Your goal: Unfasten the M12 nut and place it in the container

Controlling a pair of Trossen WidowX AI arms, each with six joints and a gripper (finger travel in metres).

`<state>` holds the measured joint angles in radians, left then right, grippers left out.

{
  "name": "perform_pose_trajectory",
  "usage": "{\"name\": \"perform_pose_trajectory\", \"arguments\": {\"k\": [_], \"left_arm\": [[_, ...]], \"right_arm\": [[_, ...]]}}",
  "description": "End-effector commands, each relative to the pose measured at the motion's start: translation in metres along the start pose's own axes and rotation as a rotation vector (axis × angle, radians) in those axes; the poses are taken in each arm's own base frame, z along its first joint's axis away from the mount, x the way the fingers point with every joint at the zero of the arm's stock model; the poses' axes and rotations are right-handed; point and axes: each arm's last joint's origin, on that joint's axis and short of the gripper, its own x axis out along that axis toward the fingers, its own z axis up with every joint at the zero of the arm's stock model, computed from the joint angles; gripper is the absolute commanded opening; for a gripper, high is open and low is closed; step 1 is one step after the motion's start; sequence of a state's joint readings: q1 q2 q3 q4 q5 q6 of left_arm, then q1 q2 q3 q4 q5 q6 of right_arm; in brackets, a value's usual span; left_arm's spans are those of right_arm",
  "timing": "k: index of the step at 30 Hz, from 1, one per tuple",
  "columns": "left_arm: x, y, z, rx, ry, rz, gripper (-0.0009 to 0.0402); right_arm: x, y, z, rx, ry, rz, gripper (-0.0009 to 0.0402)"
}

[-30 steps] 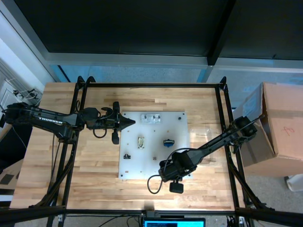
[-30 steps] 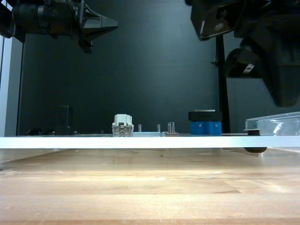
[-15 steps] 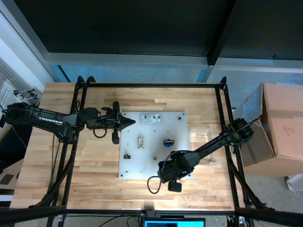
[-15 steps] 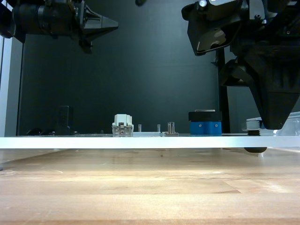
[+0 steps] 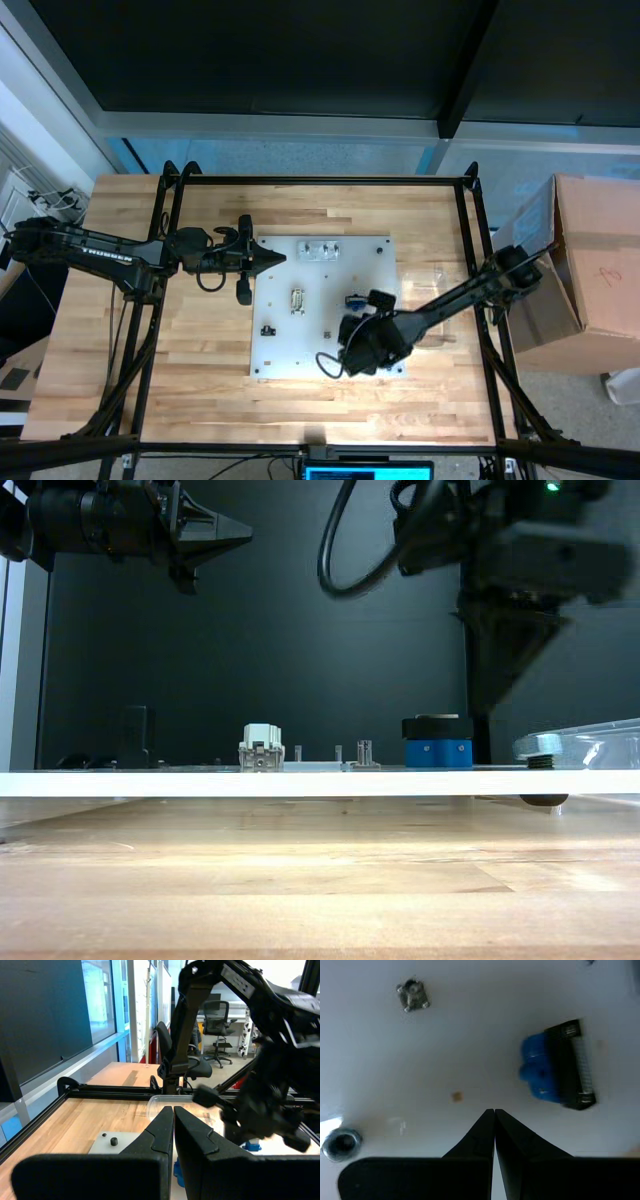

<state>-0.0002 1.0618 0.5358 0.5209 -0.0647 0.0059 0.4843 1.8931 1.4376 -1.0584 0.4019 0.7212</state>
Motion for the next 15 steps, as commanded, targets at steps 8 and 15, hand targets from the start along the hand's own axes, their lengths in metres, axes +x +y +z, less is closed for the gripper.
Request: {"name": "perform_pose_trajectory", "arguments": {"k": [8, 15], "left_arm": [[0.001, 0.0, -0.001, 0.001, 0.006, -0.001, 0.0], [0.001, 0.0, -0.001, 0.001, 0.006, 0.0, 0.0]], "right_arm": [[-0.012, 0.002, -0.003, 0.044, 0.119, 0.177, 0.0001], [-0.025, 0.008, 0.008, 0.08, 0.128, 0.292, 0.008]]}}
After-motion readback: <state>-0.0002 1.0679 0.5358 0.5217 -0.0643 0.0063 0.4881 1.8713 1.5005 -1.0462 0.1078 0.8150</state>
